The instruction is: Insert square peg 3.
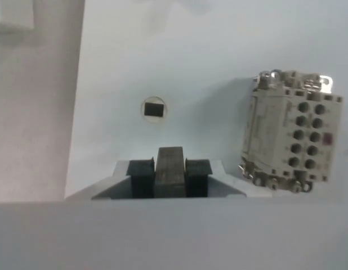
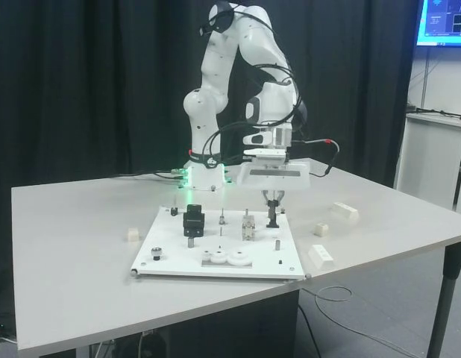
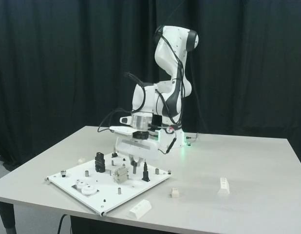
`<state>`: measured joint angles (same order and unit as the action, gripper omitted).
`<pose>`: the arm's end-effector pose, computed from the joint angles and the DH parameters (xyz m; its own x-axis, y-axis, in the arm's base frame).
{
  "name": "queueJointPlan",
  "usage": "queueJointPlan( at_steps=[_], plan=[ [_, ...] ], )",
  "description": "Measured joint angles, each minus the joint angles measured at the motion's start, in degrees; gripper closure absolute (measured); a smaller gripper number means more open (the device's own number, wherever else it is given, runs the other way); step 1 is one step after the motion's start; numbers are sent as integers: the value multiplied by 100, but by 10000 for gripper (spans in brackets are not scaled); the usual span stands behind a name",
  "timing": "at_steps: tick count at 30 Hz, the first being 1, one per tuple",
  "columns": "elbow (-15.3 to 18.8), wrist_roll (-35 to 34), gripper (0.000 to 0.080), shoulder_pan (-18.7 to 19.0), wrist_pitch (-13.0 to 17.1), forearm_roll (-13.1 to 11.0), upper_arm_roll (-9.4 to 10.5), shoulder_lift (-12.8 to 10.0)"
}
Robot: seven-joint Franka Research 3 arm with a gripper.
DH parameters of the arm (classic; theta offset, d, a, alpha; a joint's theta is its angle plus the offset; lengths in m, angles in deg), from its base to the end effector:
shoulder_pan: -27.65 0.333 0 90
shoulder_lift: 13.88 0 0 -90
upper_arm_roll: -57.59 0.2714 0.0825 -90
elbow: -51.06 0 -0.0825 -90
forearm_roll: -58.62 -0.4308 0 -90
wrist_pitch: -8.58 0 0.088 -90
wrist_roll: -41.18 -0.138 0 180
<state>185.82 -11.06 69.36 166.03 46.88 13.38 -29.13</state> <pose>0.5557 -0.0525 0.1598 0.4344 -0.8806 0.1891 -0.8769 -0.4614 -0.1344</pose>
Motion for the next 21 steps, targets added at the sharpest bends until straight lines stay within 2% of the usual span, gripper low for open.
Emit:
queueJointPlan(
  at_steps=[8,21],
  plan=[
    [-65,387,691,-448,122,-357,419,-83],
    [-168,561,691,-729,105,-492,627,-96]
  ],
)
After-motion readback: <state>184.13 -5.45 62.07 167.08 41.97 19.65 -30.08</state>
